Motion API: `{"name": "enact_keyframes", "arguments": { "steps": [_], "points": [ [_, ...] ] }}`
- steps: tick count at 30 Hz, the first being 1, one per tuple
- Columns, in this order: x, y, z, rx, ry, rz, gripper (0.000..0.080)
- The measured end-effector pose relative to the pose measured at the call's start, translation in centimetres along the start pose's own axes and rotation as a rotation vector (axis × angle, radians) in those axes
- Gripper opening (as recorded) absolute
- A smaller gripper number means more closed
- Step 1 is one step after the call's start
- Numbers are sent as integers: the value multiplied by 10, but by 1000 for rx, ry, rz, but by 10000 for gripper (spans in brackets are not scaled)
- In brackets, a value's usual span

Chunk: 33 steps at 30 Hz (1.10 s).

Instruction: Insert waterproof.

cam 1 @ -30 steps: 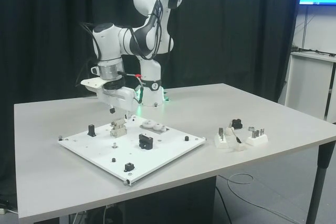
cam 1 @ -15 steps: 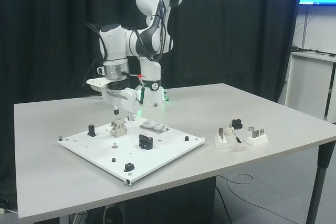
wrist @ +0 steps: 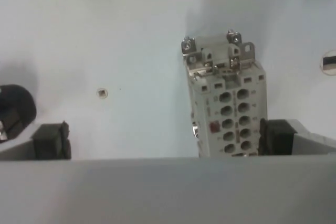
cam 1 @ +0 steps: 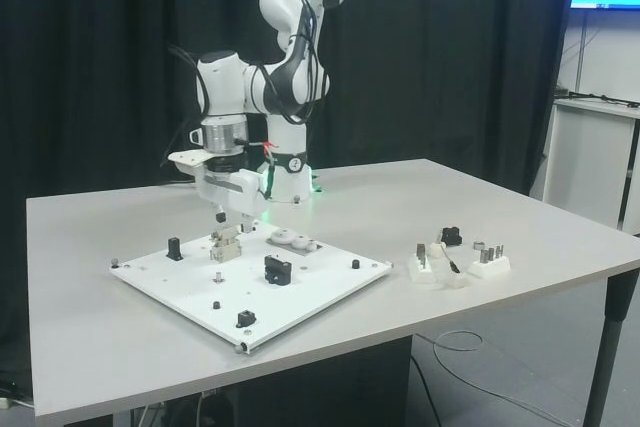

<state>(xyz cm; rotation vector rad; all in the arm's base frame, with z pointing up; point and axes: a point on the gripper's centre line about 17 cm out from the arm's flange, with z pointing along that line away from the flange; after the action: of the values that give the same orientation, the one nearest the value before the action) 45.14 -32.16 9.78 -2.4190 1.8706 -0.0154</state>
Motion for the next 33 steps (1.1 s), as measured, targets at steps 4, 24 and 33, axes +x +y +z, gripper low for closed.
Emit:
{"name": "enact_keyframes", "arguments": {
  "steps": [4, 24, 33],
  "points": [
    [-2, 0, 1, 6, 9, -2, 800],
    [-3, -8, 6, 17, 62, -16, 800],
    [-1, -10, 7, 21, 77, -12, 800]
  ]
}}
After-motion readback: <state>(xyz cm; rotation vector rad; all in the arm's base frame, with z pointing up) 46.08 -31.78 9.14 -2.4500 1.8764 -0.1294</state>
